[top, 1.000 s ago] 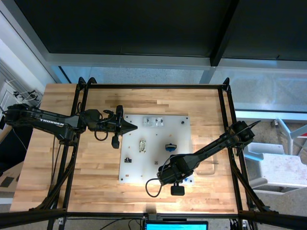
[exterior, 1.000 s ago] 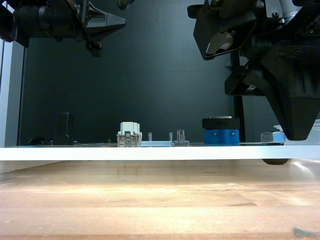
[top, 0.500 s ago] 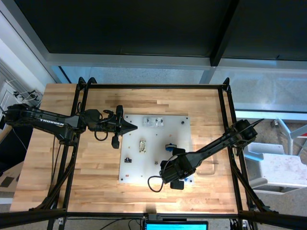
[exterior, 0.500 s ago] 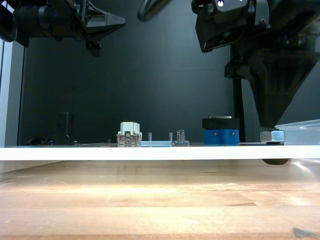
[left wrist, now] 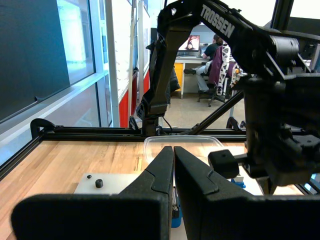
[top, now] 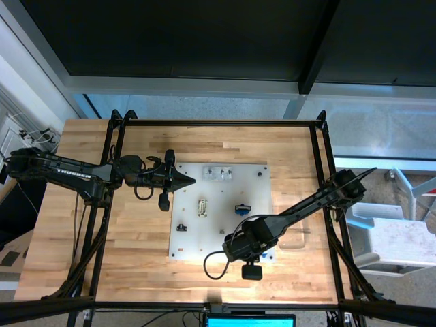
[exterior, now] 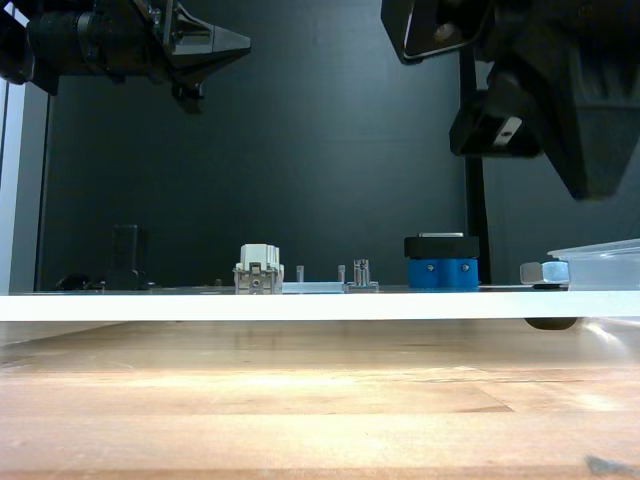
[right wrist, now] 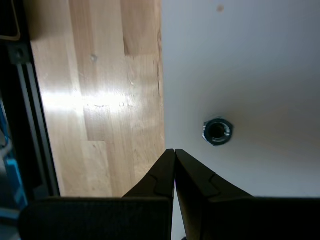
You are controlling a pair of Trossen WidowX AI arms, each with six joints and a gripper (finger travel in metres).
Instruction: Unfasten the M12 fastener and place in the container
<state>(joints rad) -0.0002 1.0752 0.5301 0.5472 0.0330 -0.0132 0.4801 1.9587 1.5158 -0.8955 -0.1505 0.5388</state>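
**Q:** Right gripper (right wrist: 175,150), how do its fingers stand?

**A:** They are pressed together tip to tip with nothing between them. It points straight down and hangs clear of the surface.

**Q:** Where is the M12 nut (exterior: 545,271) from there?

**A:** It is just beside the tips and not touching them. In the right wrist view it is a silver hex ring on the white board (right wrist: 250,60), its bore filled dark by the stud (right wrist: 217,131), so it sits on its stud. The low view shows it below the gripper, a little above the board's top.

**Q:** And on the tips' other side?

**A:** Bare wood of the table (right wrist: 110,100). The board's edge runs just beside the tips.

**Q:** The container (top: 294,238)?

**A:** It is further out, resting on the table just off the board's right edge, on the gripper's outer side. In the low view its clear wall shows right behind the nut.

**Q:** Anything else on the board nearby?

**A:** A blue block (top: 242,209) stands beyond the gripper, toward the far side.

**Q:** Left gripper (left wrist: 173,148)?

**A:** It is well apart from all this, raised high over the board's far left edge. Its fingers are closed against each other, empty, and point toward the right arm.
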